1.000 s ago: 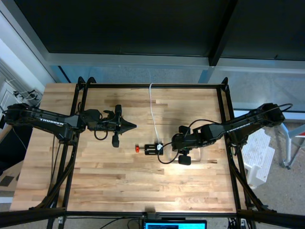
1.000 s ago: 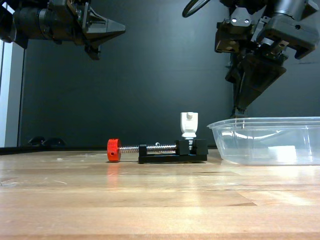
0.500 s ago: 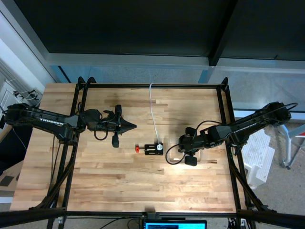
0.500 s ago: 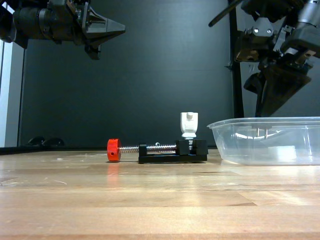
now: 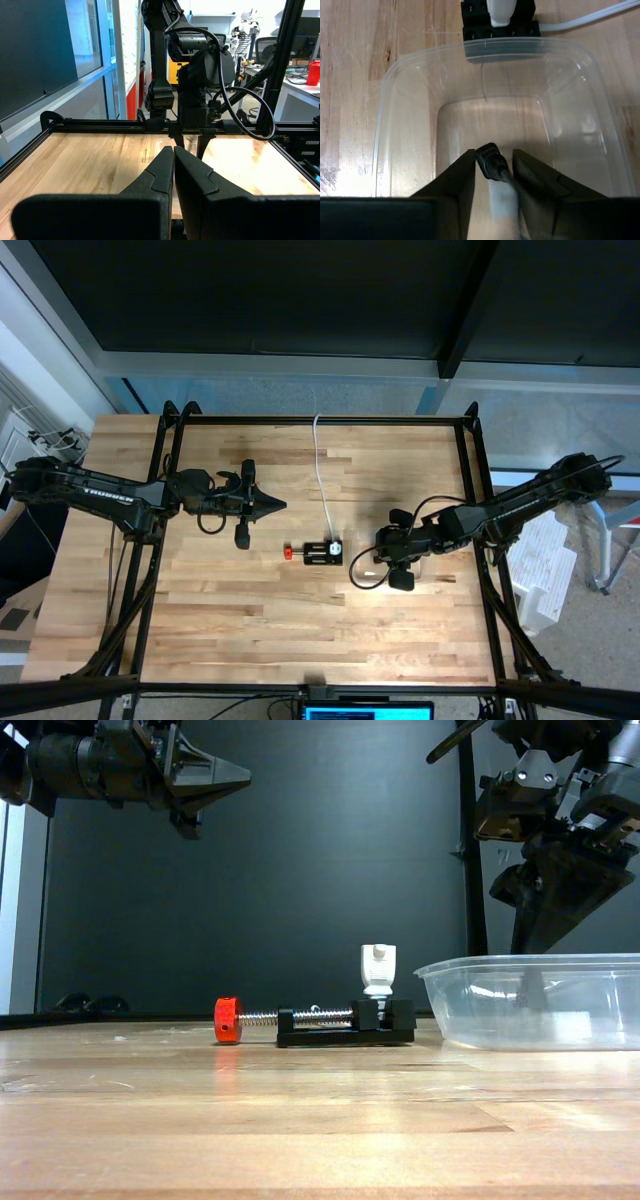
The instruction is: Remove the power plug from the receptacle and place in the container
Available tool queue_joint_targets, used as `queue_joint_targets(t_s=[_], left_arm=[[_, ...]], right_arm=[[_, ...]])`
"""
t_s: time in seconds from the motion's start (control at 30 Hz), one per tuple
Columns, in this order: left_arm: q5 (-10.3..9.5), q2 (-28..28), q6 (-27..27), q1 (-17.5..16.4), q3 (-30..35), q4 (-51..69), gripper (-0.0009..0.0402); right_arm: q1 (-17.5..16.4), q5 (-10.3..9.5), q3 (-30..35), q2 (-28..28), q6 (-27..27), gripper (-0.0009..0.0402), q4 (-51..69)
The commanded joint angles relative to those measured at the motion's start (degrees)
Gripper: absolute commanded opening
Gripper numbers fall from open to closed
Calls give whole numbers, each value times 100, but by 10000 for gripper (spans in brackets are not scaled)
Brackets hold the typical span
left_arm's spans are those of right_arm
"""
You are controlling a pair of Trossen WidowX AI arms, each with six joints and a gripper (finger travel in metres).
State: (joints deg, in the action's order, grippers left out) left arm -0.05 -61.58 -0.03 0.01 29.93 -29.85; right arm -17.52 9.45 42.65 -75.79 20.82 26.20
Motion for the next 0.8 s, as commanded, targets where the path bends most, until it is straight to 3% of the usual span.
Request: queue_joint_targets(t_s=[0.03, 0.37, 0.7, 0.8], left_arm=[[2, -2, 2, -2, 2, -2, 0], [2, -2, 2, 0, 2, -2, 0], [2, -2, 2, 0, 2, -2, 0], [2, -2, 2, 0, 2, -2, 0]], right_arm=[[-4, 2, 2, 85, -2, 137, 39], [-11, 2, 275, 376, -4, 191, 647], [4, 20, 444, 457, -33, 192, 767], [146, 22, 444, 514, -195, 192, 505]])
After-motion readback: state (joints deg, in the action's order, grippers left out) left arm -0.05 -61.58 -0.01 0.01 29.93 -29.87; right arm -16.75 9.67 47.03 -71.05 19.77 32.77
